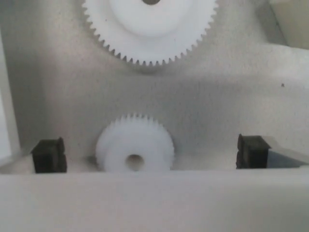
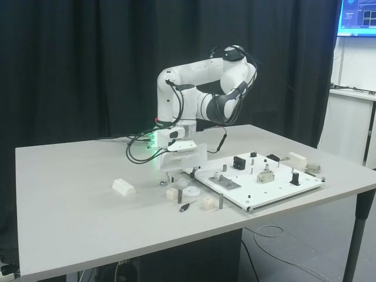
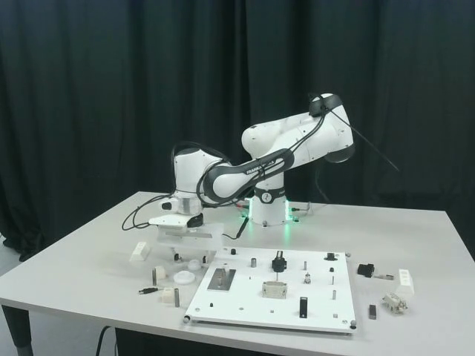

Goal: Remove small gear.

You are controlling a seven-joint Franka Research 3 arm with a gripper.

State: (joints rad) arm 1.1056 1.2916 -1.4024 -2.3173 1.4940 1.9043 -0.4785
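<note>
Operator, your wrist view shows two black finger pads (image 1: 49,155) standing well apart, one to each side of the small white toothed plastic gear (image 1: 134,149); the gripper (image 1: 149,153) is released and neither pad touches the gear; the small gear lies flat on the grey table (image 1: 217,106) between the pads, its centre hole facing up. Beyond it you have one large white toothed gear (image 1: 150,29), also flat on the table, its teeth apart from those of the small one; that makes two gears counted.

From the second room view, the gripper (image 3: 180,239) hangs low over the table just beside the near-left corner of the white rectangular assembly board (image 3: 245,304); two gears lie there, the large one (image 3: 183,277) nearer the table edge, the small one (image 3: 194,265) under the gripper. You will count one white wedge-shaped block (image 3: 139,251) to the side of the gripper and one white connector block (image 3: 405,280) well apart at the far end of the board. Behind, the one white arm (image 3: 282,152) rises from its base, where a green light (image 3: 245,216) glows.
</note>
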